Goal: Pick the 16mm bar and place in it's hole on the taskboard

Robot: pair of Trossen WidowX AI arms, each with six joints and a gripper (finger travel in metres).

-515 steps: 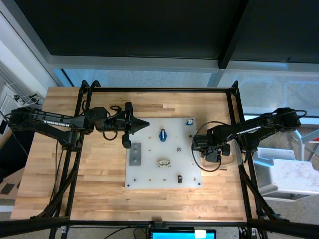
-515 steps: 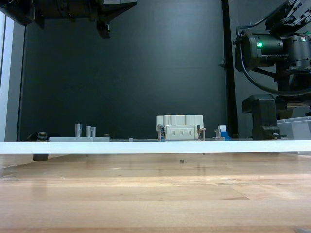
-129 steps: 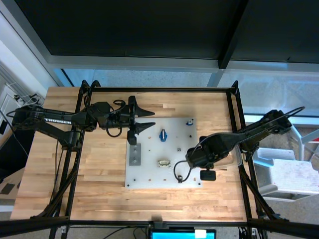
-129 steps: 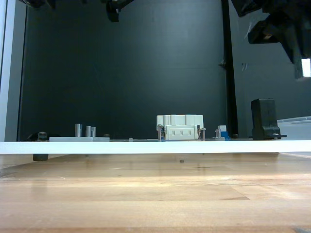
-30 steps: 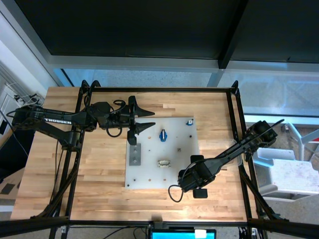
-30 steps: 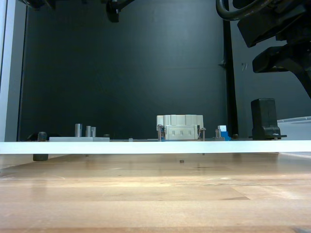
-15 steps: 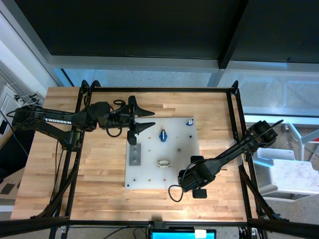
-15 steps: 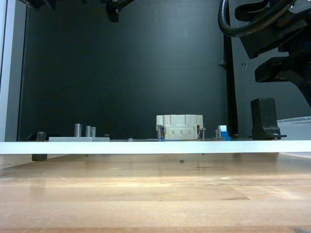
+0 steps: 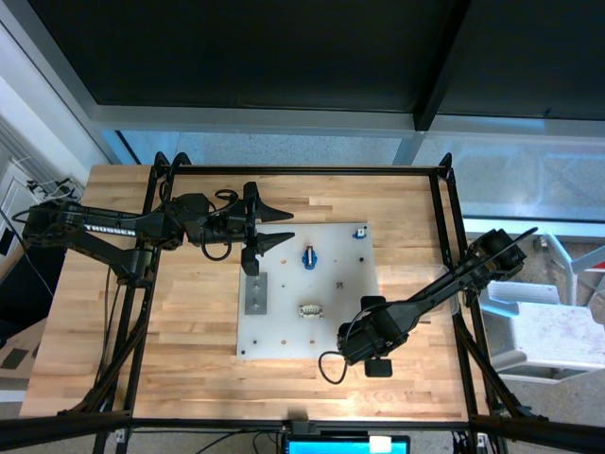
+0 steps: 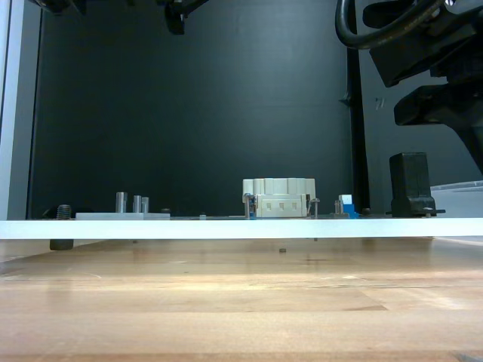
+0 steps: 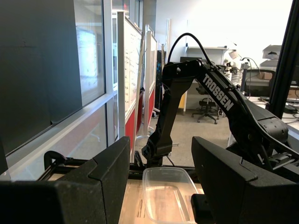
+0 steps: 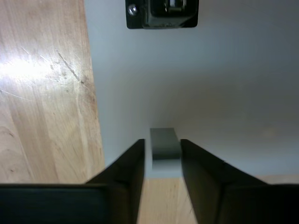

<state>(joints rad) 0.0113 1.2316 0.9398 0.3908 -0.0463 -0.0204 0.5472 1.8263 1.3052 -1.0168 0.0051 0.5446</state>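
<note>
Currently, the right hand (image 12: 161, 141) grips one bar (image 12: 164, 145), its long axis along the fingers, and the board (image 9: 284, 340) edge lies directly beneath. A grey plate (image 9: 255, 293) with three standing pegs (image 10: 133, 202), probably where the hole is, lies well apart across the board. It is nearer the left hand (image 9: 284, 226), which hovers wide and empty.

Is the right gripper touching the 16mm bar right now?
Touching. Right wrist view: the 16mm bar is pinched in the right gripper, above the taskboard edge. The left gripper hangs open over the board's far-left corner.
</note>
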